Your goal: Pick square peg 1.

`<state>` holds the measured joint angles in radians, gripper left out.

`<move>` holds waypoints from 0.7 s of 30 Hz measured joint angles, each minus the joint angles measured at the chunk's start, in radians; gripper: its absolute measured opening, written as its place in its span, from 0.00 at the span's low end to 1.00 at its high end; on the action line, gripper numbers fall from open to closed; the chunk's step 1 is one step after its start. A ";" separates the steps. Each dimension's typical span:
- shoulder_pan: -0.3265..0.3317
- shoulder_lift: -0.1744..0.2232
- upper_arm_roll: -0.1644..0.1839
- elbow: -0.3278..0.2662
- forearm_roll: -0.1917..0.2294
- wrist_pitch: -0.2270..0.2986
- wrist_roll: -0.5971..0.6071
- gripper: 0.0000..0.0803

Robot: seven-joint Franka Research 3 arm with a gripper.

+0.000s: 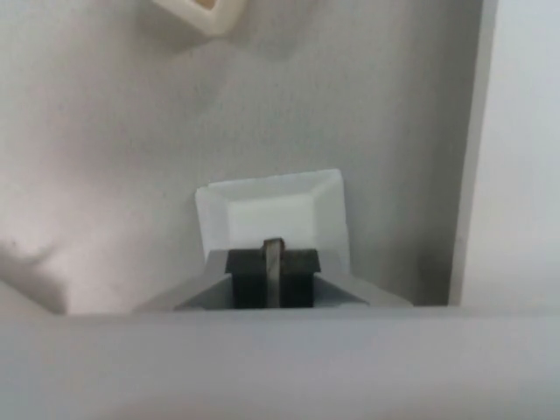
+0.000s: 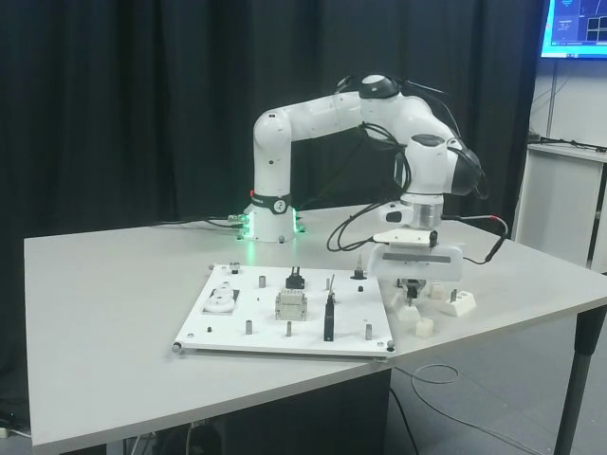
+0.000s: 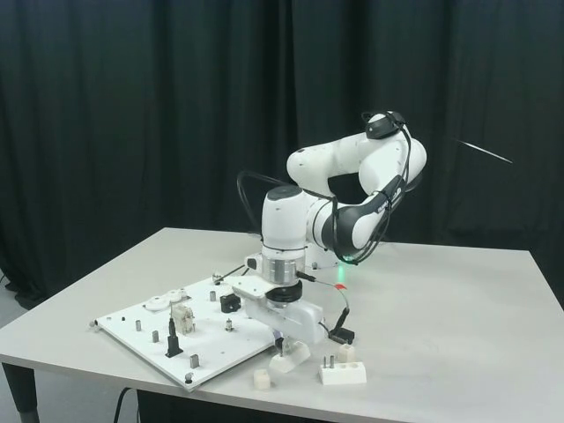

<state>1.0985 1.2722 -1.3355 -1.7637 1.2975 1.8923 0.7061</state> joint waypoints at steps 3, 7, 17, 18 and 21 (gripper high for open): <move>0.001 0.000 -0.014 0.000 -0.001 -0.006 0.000 0.04; 0.001 -0.001 -0.034 0.000 -0.002 -0.020 0.000 0.04; 0.001 -0.004 -0.070 0.002 -0.002 -0.061 0.001 0.04; 0.001 -0.005 -0.072 0.003 -0.002 -0.063 0.001 0.04; 0.001 -0.009 -0.075 0.003 -0.002 -0.068 0.002 0.04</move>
